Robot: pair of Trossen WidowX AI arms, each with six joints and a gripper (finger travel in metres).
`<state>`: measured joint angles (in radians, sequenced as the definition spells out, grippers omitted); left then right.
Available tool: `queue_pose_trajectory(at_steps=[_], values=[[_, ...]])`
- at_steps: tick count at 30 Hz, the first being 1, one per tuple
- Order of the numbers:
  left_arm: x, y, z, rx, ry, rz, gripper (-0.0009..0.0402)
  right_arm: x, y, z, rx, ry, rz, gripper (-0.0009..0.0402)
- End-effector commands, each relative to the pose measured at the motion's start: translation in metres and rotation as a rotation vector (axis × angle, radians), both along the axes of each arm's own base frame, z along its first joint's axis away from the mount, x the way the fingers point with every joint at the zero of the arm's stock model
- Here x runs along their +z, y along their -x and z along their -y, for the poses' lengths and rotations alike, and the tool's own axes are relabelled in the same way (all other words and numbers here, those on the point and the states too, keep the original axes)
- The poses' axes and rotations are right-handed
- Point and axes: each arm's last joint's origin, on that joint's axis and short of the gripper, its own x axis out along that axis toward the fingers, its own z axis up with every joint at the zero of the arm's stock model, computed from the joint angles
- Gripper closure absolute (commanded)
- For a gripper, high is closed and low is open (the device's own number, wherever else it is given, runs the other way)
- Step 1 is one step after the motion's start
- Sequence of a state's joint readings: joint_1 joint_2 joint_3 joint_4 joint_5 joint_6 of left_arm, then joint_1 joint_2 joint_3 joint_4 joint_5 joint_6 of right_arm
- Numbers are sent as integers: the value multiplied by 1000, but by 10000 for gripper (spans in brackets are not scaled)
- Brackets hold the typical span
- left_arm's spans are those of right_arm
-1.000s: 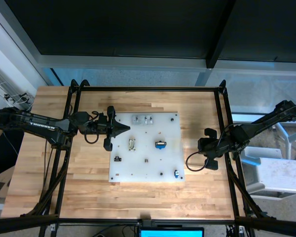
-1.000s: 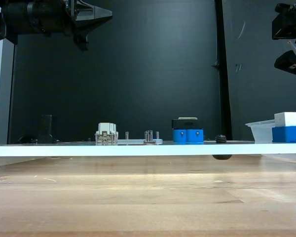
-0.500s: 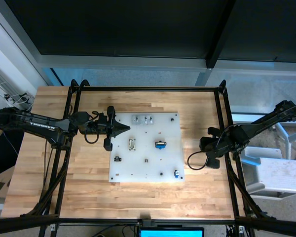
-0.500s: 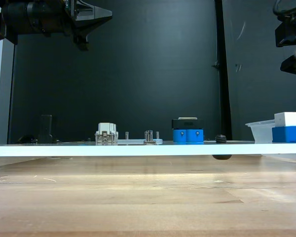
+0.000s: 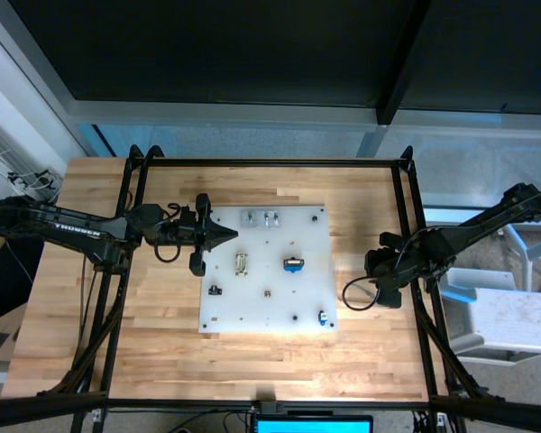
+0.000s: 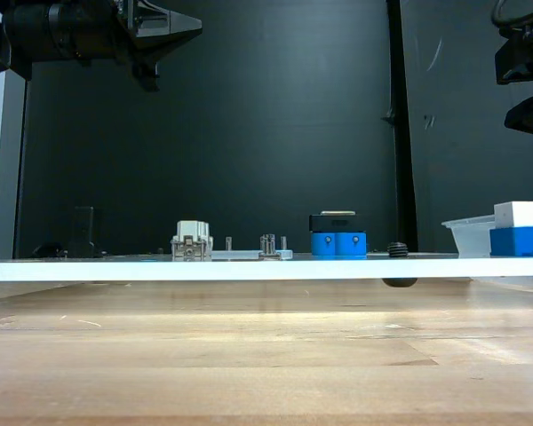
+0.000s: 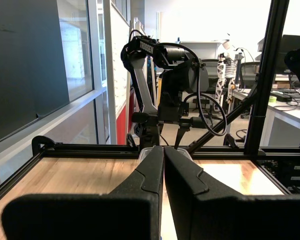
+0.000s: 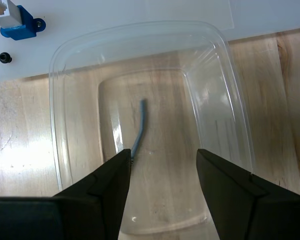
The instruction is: Remove the rj45 connector and place it in the container
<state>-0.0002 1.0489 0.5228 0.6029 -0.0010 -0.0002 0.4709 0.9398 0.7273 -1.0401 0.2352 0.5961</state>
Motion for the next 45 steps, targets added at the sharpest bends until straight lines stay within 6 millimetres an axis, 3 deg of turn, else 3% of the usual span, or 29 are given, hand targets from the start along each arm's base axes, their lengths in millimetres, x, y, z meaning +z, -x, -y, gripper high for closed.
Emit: queue_pose_trajectory(at_steps=[1,45], values=[[0,0,0,0,0,0,393,0,0,0,2,1,-1,193],[0,0,0,0,0,0,393,0,0,0,2,2,-1,181]])
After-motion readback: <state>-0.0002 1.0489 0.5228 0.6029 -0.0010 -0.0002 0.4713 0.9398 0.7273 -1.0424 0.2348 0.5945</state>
